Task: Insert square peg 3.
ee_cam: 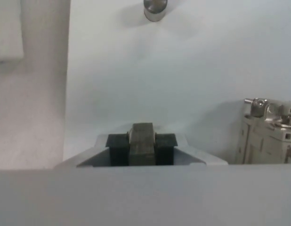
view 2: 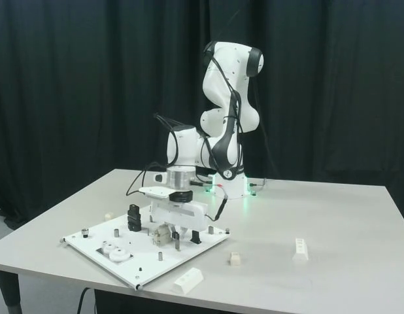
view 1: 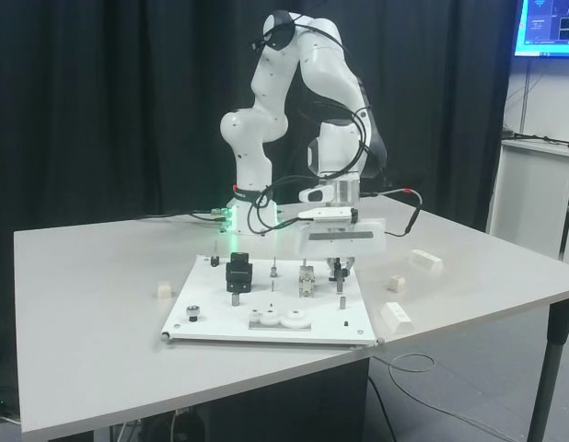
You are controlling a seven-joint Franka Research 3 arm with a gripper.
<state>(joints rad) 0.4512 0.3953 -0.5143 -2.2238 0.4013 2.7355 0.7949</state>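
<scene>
In the wrist view, my gripper (ee_cam: 142, 147) has its black fingers (ee_cam: 116, 147) shut on a grey square peg (ee_cam: 142, 141), held upright. Below it lies the white assembly board (ee_cam: 183, 70). The peg's lower end is hidden by the gripper's own body. In the first room view the gripper (view 1: 340, 269) hangs low over the right part of the board (view 1: 211, 318). The second room view shows the gripper (view 2: 178, 230) just above the board (view 2: 91, 248) near its middle. Whether the peg touches the board I cannot tell.
A round metal peg (ee_cam: 155, 9) and a metal latch part (ee_cam: 268, 127) stand on the board. A black fixture (view 1: 238, 273) and white gears (view 1: 277, 319) sit further left. Loose white blocks (view 1: 397, 316) (view 1: 425, 261) (view 1: 162, 289) lie on the grey table (view 1: 91, 276).
</scene>
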